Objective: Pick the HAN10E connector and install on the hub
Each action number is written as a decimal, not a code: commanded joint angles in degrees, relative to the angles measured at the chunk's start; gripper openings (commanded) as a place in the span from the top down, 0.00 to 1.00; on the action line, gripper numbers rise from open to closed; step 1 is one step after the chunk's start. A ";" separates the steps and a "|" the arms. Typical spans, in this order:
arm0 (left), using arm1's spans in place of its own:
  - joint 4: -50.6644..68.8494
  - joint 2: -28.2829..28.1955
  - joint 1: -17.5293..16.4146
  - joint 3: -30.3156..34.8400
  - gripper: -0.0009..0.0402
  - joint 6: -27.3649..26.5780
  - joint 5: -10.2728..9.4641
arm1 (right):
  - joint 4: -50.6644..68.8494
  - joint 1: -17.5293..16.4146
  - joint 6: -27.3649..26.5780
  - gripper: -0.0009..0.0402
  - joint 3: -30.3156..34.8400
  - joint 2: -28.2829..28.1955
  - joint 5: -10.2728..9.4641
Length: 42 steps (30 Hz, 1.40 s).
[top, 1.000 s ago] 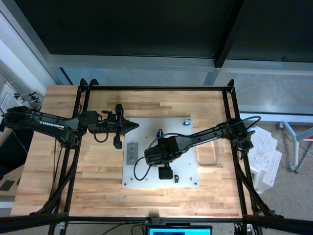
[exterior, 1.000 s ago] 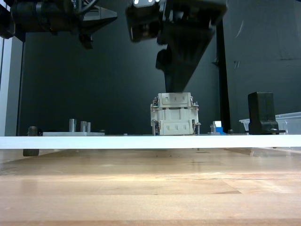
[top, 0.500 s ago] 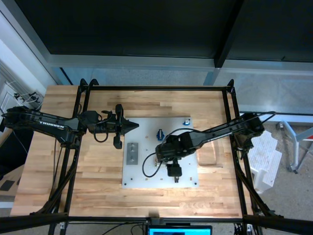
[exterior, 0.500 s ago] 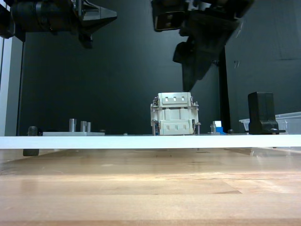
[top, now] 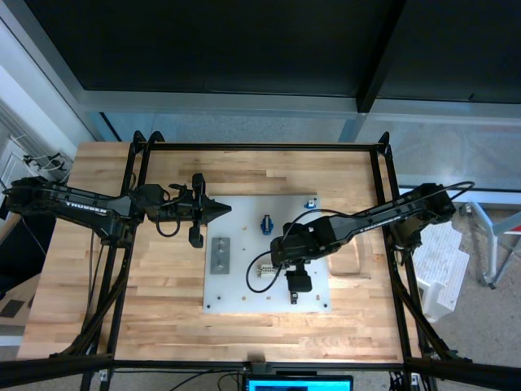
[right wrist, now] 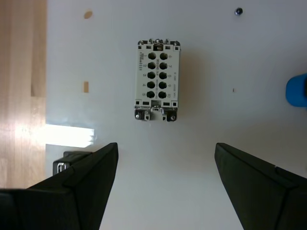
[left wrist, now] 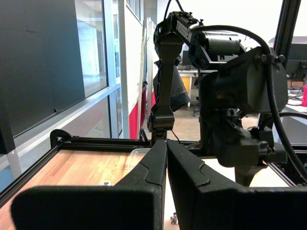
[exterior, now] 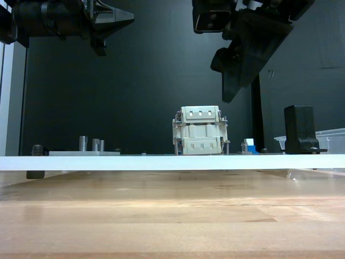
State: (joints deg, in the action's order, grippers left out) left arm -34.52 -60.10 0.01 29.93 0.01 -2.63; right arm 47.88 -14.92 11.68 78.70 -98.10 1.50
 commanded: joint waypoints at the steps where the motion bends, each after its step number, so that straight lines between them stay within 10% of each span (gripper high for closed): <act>1: 0.00 0.00 0.00 0.02 0.98 0.00 0.00 | -4.31 1.31 -1.77 0.37 -3.56 4.48 0.46; 21: 0.00 0.00 0.00 0.02 0.98 0.00 0.00 | -56.46 14.51 -9.44 0.99 -34.23 37.31 -1.29; 42: 0.00 -0.02 0.00 0.02 0.98 0.00 0.00 | -70.05 19.63 -7.37 0.98 -44.57 42.82 -6.12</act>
State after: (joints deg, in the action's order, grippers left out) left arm -34.52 -60.07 0.01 29.93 0.01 -2.63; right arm -22.11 4.82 3.95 34.13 -55.00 -4.36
